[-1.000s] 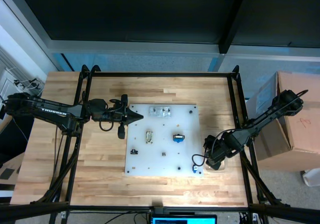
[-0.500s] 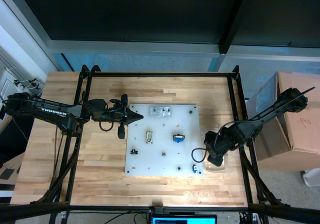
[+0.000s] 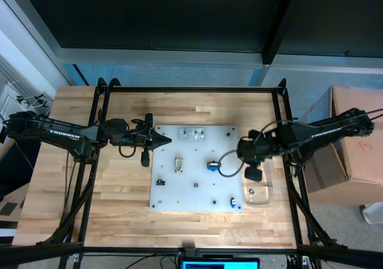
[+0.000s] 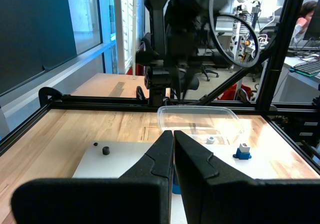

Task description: Unfasten the M12 nut and place it in the container

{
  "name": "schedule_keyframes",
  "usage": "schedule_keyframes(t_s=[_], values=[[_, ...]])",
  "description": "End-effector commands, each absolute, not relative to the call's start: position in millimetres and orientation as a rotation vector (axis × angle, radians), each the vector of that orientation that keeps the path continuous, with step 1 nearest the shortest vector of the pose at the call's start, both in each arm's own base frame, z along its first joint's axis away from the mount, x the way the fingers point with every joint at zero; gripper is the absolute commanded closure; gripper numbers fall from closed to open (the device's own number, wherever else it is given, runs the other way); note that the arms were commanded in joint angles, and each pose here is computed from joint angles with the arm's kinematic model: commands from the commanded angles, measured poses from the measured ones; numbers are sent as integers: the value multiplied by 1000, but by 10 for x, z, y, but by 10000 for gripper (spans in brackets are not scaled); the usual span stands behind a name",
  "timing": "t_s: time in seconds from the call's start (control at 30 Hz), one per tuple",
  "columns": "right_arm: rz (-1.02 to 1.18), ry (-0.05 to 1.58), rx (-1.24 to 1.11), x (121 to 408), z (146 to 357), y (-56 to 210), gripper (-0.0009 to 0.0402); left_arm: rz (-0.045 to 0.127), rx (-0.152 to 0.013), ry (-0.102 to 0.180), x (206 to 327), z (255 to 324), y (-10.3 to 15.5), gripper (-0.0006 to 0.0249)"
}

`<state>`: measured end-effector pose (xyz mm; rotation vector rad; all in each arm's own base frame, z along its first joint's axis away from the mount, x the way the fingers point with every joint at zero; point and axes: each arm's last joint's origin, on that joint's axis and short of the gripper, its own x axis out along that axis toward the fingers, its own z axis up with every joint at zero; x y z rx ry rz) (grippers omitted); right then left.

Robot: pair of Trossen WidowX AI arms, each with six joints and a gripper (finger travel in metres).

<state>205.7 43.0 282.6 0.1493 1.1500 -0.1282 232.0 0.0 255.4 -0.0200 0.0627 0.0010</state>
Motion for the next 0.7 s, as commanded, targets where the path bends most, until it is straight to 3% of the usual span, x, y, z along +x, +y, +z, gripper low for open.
schedule_keyframes(t_s=[0.03,0.43,0.7], values=[[-110,1059,101,2161,2892,275,390,1,-20,63,2320,2554,0,243],[-57,534,59,2462,3233,-120,394,1,-20,63,2320,2554,0,243],[26,195,64,2446,3168,-180,394,1,-20,63,2320,2554,0,243]])
